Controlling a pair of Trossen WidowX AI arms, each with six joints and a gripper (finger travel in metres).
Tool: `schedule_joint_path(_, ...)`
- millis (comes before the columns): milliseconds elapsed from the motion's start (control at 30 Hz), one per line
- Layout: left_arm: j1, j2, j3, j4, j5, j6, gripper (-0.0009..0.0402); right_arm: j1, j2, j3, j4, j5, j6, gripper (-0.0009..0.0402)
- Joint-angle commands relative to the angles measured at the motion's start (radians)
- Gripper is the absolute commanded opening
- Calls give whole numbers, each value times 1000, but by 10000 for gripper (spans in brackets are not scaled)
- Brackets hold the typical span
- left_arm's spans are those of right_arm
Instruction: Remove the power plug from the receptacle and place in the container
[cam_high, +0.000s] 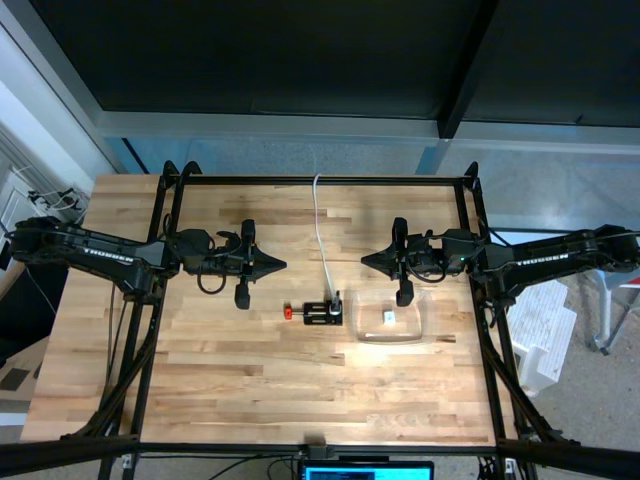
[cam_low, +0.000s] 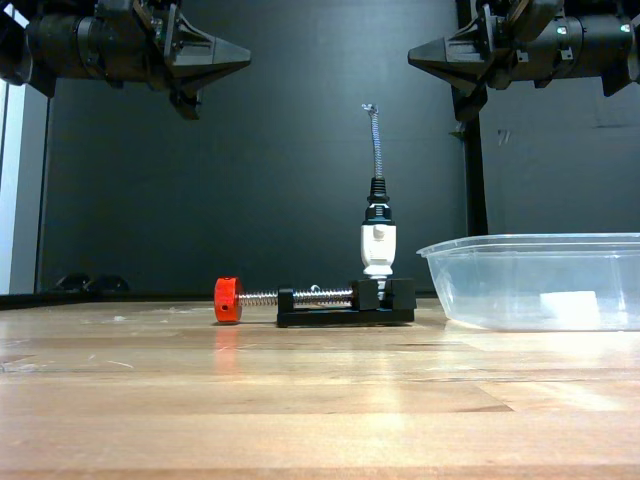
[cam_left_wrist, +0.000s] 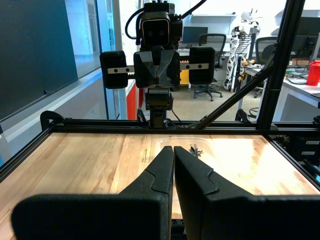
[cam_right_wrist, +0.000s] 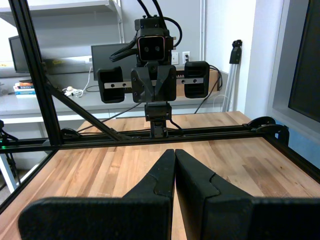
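Left gripper (cam_high: 278, 265) hung above the table, its 2 black wedge-shaped fingers (cam_left_wrist: 160, 170) pressed together to a point. Right gripper (cam_high: 366, 261) faced it tip to tip, well apart, its fingers (cam_right_wrist: 162, 172) likewise closed on nothing.

Power plug (cam_low: 376, 193), small, black and ribbed, was seated upright in the receptacle (cam_low: 377, 245), a white moulded socket clamped in a little black vise (cam_low: 345, 300) with a bare steel screw and an orange-red knob (cam_low: 227, 299). This assembly lay below the gap between the 2 tips, touched by neither. Container (cam_low: 520, 285), a clear shallow plastic tray with rounded corners, sat just beside the vise and beneath the right gripper, with a small white square mark (cam_high: 388, 317) on its floor.

Low view alone showed the plug's thin cord (cam_low: 375, 140) rising straight. High view alone showed the long white cable (cam_high: 322, 225) running from the receptacle away across the boards. Each wrist view showed the opposite arm head-on.

Surface: pale butcher-block wood table (cam_high: 250, 380), matte, framed by black rails (cam_high: 320, 181). Dark panels stood behind, with grey floor beyond the far edge
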Motion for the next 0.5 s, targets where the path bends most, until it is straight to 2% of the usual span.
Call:
schedule_joint_path(33,0,0,0,0,0,0,0,1,0,0,0,1,4,0)
schedule_joint_path(133,0,0,0,0,0,0,0,1,0,31,-76,8,97,0)
schedule_joint_path(200,0,0,0,0,0,0,0,2,1,74,-199,6,95,0)
schedule_joint_path(267,0,0,0,0,0,0,0,6,1,124,-333,-15,94,0)
schedule_joint_path(367,0,0,0,0,0,0,0,10,1,197,-522,-29,92,0)
schedule_joint_path(500,0,0,0,0,0,0,0,21,16,299,-759,-27,61,0)
